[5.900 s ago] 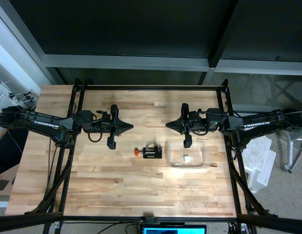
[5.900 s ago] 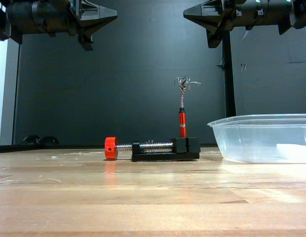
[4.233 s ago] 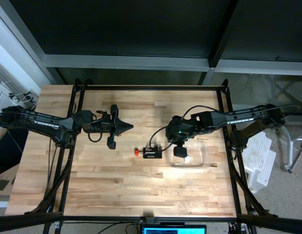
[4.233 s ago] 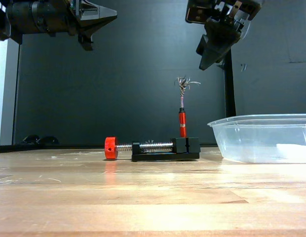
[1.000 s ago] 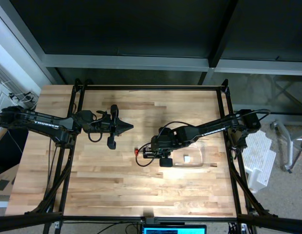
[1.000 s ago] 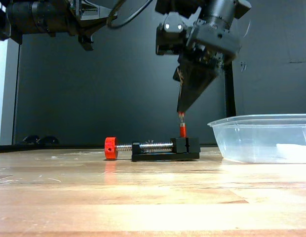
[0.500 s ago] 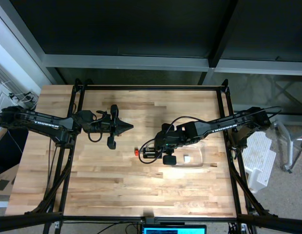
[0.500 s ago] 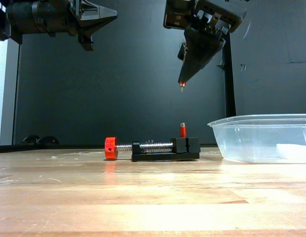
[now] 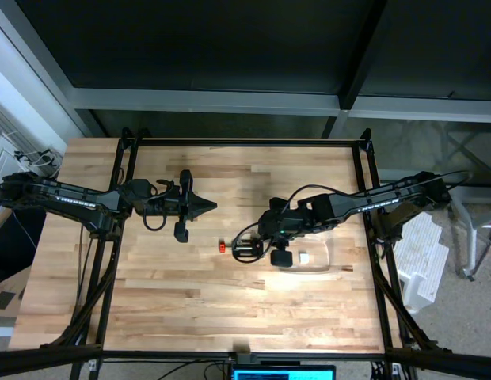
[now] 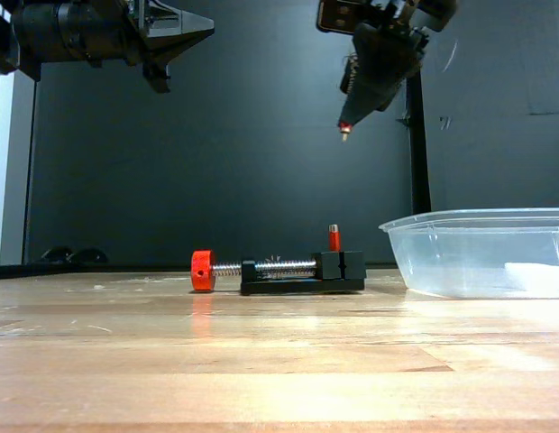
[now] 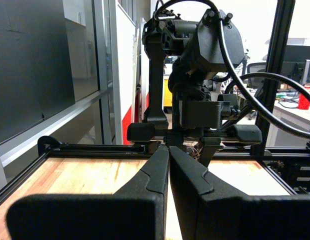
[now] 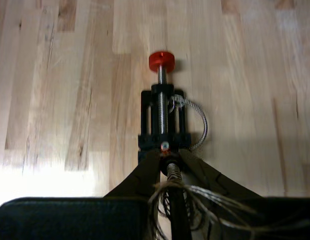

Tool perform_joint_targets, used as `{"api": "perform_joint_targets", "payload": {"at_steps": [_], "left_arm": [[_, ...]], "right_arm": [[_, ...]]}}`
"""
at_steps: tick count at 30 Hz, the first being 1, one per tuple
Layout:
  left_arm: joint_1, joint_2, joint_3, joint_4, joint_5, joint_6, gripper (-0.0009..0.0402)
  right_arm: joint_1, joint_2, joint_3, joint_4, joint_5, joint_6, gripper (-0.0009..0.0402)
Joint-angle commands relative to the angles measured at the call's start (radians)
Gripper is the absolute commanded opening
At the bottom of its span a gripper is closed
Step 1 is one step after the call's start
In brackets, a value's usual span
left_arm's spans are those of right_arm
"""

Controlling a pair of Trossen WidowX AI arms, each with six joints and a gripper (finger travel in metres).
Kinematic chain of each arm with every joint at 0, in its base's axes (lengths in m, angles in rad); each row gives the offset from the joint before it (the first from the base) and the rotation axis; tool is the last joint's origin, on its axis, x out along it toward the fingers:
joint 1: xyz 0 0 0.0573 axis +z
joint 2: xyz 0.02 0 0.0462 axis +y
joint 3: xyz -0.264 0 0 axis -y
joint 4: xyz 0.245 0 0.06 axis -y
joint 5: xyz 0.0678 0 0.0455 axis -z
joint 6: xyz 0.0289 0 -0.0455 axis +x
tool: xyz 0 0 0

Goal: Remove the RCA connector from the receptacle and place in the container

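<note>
Right claw (image 10: 349, 115): clenched on the RCA connector (image 10: 344, 134), high above the receptacle (image 10: 302, 271).
RCA connector: clear of the receptacle, tip down, frayed wire at its upper end.
Red stub (image 10: 334, 237): upright in the receptacle.
Container (image 10: 442, 257): on the worktop (image 10: 261, 361), just beside the receptacle.
Left claw (image 10: 206, 32): clenched on nothing, high at the left.

The slim plug (image 10: 345, 134) is hanging in the right gripper (image 10: 349, 119), high above the black block (image 10: 302, 269) sitting beside the clear tray (image 10: 442, 257).

1 ea.: left gripper (image 9: 211, 207), right gripper (image 10: 346, 124), RCA connector (image 10: 345, 135), receptacle (image 10: 302, 271), container (image 10: 478, 257), white piece (image 9: 304, 257).
</note>
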Motion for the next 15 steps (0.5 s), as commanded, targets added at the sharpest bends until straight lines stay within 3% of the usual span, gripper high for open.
{"api": "perform_joint_targets", "payload": {"at_steps": [1, 15], "left_arm": [[0.000, 0.000, 0.000, 0.000, 0.000, 0.000, 0.0000], [0.000, 0.000, 0.000, 0.000, 0.000, 0.000, 0.0000]], "right_arm": [[0.010, -0.025, -0.032, 0.000, 0.000, 0.015, 0.0002], [0.075, -0.144, -0.209, -0.061, 0.027, 0.098, 0.0002]]}}
